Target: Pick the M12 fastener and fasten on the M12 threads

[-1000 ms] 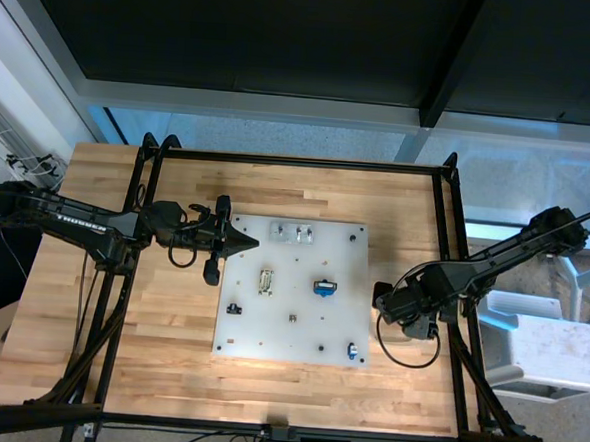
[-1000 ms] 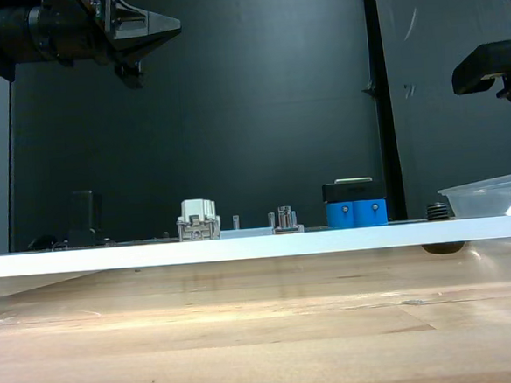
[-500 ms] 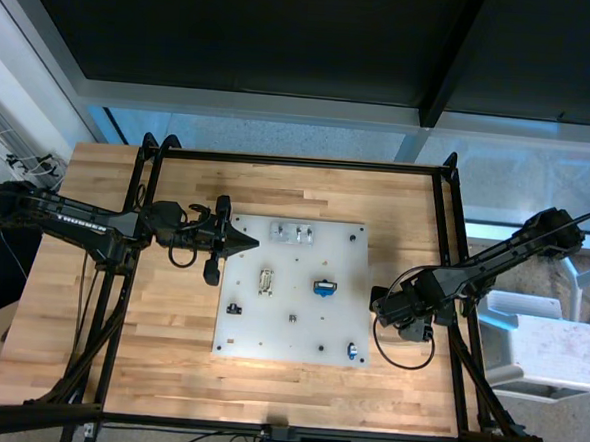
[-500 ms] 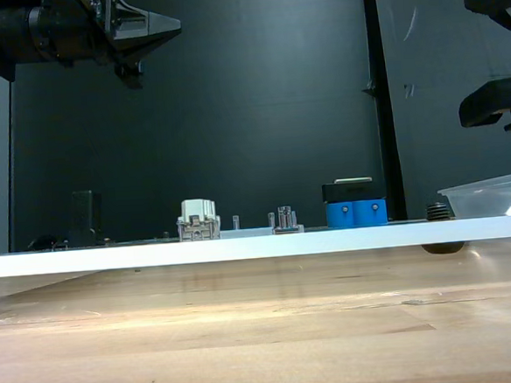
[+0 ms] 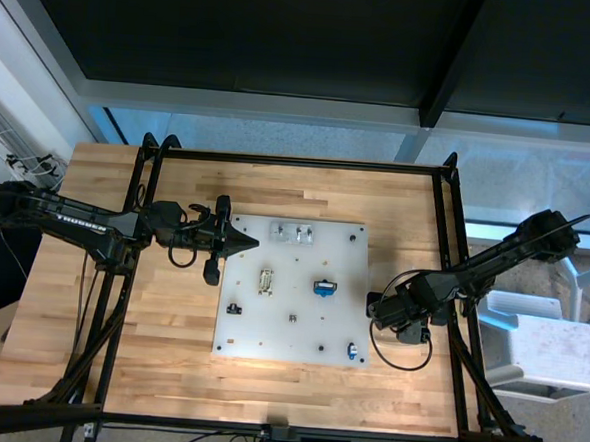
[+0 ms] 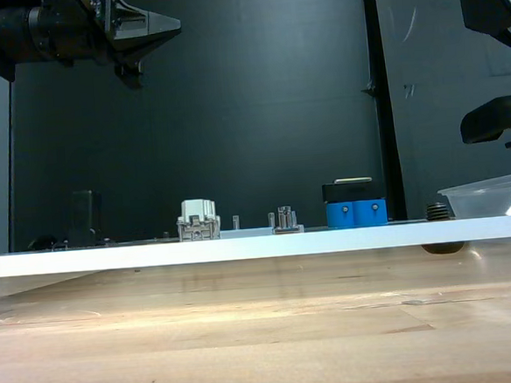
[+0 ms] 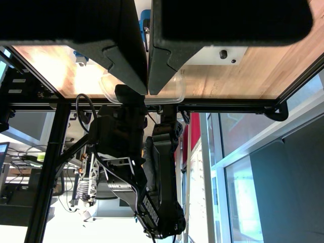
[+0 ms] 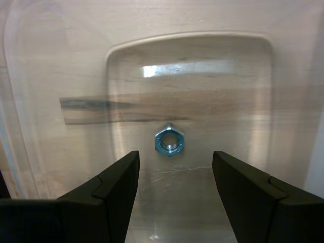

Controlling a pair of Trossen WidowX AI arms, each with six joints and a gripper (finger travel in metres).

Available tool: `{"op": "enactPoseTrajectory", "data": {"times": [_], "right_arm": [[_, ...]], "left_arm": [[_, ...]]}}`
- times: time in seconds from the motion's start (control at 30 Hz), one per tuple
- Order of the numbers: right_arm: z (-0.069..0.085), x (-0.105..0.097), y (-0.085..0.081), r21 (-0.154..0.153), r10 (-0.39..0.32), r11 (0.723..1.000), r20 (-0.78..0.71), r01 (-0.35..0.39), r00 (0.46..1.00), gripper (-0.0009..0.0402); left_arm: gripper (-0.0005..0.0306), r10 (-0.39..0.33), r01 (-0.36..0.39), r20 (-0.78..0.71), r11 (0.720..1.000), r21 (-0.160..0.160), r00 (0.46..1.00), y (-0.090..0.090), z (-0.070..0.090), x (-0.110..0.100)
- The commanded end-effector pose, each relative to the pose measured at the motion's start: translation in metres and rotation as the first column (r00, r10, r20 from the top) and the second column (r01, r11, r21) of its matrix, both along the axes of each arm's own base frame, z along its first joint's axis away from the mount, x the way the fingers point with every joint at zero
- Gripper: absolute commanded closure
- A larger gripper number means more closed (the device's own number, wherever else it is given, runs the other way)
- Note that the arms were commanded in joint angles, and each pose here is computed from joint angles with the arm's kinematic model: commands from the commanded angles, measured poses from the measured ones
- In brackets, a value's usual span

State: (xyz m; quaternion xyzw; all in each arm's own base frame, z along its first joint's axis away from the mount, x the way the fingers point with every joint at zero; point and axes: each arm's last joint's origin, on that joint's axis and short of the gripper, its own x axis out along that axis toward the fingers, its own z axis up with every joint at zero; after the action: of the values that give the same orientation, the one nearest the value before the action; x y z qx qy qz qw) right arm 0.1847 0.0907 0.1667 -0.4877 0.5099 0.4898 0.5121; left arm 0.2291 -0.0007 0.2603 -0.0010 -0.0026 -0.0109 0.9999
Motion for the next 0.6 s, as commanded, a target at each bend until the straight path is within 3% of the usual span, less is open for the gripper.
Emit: {"op": "enactPoseTrajectory", "data": {"times": [0.03, 0.6], "right_arm": [[-0.004, 0.000, 0.000, -0.002, 0.021, 1.000, -0.003, -0.021, 1.000, 0.0192], [-0.015, -0.004, -0.001, 0.025, 0.020, 0.999, -0.001, -0.020, 1.000, 0.0194]], "left_arm": [[0.0300, 0.000, 0.000, 0.000, 1.000, 0.000, 1.000, 0.000, 0.000, 0.000], [0.0300, 0.000, 0.000, 0.000, 1.000, 0.000, 1.000, 0.000, 0.000, 0.000]]}}
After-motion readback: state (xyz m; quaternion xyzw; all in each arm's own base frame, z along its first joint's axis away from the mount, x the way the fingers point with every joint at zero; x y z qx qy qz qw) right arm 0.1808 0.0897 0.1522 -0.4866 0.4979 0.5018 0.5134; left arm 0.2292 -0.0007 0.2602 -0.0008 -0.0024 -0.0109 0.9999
